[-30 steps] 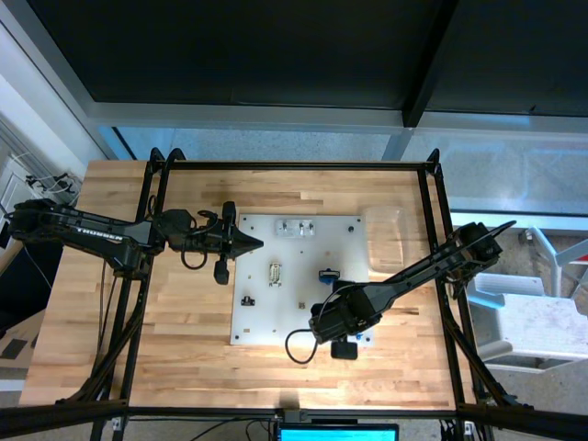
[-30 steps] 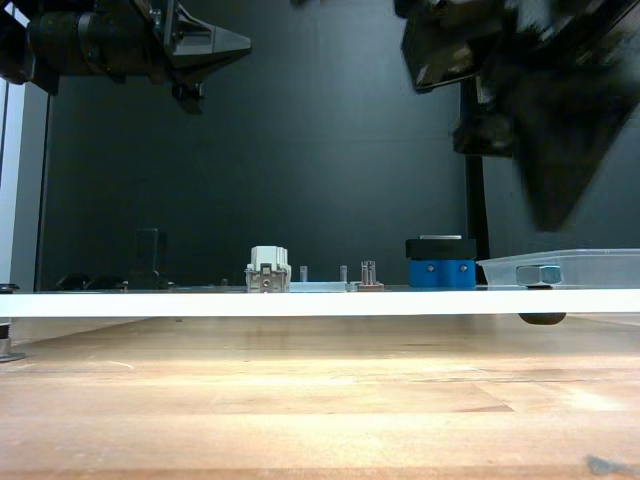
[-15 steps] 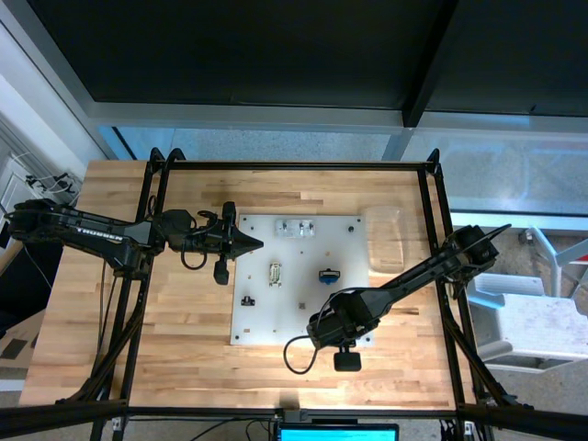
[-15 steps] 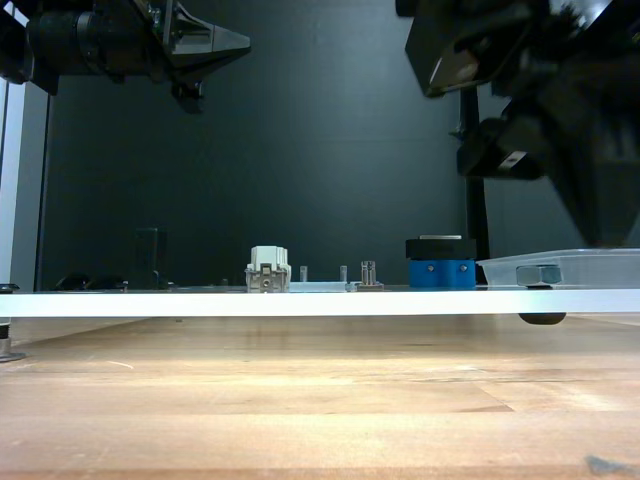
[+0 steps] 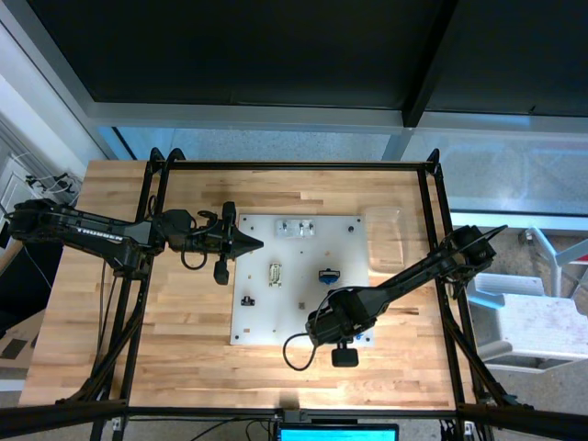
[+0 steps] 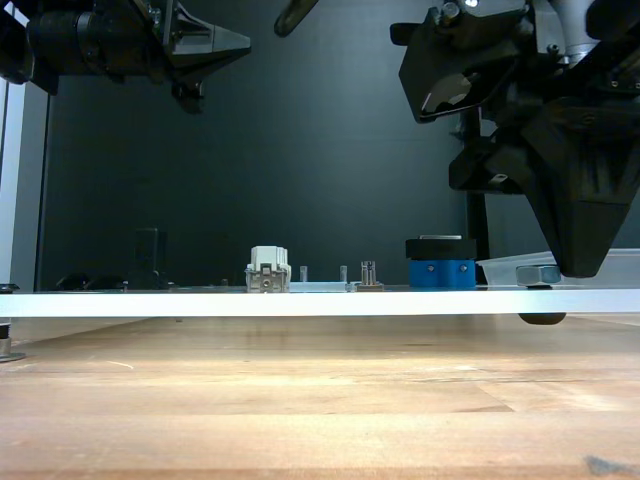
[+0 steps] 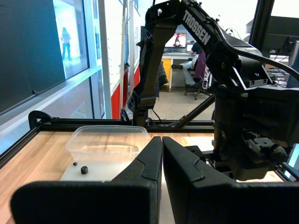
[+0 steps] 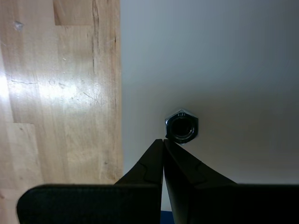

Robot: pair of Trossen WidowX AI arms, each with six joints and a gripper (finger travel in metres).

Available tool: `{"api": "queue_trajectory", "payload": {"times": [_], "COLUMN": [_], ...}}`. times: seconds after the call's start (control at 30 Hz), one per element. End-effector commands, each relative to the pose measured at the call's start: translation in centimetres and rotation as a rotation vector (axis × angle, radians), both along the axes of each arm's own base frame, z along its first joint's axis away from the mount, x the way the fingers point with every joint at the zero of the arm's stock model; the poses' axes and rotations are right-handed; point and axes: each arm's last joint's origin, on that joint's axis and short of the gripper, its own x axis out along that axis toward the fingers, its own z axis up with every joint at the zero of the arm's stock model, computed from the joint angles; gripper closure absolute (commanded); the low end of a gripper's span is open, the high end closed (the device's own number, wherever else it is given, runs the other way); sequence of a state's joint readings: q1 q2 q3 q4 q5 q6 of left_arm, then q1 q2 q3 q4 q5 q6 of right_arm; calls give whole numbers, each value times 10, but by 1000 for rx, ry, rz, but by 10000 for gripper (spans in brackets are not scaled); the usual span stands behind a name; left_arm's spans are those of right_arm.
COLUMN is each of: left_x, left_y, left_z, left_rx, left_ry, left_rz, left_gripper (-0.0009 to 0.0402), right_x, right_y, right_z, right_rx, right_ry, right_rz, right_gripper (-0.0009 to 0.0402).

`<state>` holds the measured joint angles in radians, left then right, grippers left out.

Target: Unfasten the M12 fastener and place in the container

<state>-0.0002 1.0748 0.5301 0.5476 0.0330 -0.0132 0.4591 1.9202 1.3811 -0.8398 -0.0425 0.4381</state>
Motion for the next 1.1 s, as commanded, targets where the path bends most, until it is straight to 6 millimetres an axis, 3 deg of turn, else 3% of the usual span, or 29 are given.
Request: {"api": "queue_trajectory", "payload": {"times": [0.03, 0.2, 0.33, 0.43, 0.63, 1.1], "left_x": [0, 0, 0, 0, 0, 0], "left_y": [0, 0, 0, 0, 0, 0], "left_z": [0, 0, 0, 0, 0, 0], "left_rx": [0, 0, 0, 0, 0, 0], "left_ry": [0, 1, 1, 0, 1, 0], "left_rz": [0, 0, 0, 0, 0, 0], "left_gripper": [393, 393, 393, 393, 393, 393], "right_x": [1, 1, -4, -7, -8, 1], "right_y": [-2, -4, -13, -17, -17, 0], "right_z": [0, 0, 6, 14, 21, 45], "right_rx": [-1, -46, -267, -341, -299, 18], "right_ry": [0, -13, -54, -61, -64, -38], "right_rz": [-5, -14, -71, -83, -82, -88], "right_gripper": [393, 393, 393, 393, 393, 393]}}
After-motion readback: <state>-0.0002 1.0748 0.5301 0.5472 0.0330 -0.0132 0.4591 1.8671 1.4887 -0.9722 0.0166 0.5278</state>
